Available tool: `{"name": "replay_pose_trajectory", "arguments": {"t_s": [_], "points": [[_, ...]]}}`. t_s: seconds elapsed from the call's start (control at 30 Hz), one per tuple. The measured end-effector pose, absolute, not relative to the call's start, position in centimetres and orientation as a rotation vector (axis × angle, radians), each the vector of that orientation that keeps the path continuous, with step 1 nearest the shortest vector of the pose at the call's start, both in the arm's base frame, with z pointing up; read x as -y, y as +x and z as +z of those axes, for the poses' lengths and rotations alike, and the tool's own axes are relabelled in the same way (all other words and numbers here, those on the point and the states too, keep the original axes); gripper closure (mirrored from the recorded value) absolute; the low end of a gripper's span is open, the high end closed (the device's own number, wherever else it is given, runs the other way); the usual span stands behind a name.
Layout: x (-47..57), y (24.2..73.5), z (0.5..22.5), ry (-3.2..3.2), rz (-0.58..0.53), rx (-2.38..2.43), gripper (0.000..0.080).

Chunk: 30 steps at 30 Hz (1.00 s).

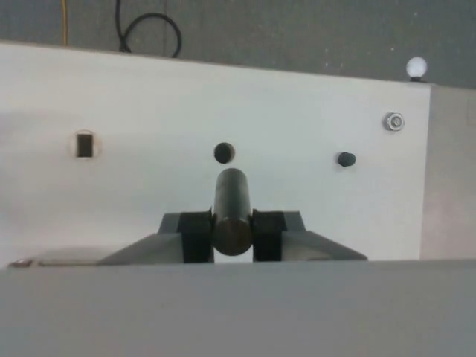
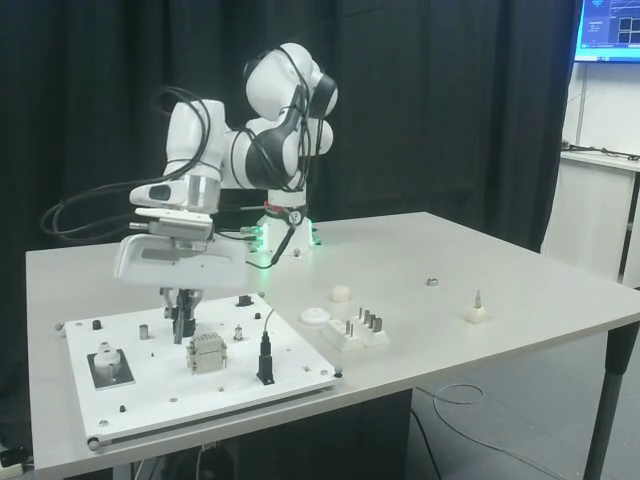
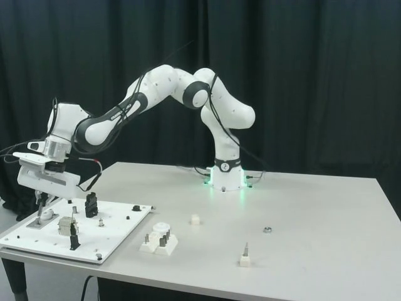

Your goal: Insert round peg 3.

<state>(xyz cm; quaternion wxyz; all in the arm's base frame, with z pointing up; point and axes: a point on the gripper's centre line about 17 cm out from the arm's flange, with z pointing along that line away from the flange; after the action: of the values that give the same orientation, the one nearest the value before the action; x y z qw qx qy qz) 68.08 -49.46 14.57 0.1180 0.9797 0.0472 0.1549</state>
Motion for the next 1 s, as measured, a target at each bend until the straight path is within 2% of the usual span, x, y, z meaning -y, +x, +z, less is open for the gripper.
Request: {"name": "replay_pose_trajectory", "arguments": {"t_s": [1.0], "points": [[51.6, 69.5, 8.6, 2.89, 0.534, -0.114, 0.0694]]}}
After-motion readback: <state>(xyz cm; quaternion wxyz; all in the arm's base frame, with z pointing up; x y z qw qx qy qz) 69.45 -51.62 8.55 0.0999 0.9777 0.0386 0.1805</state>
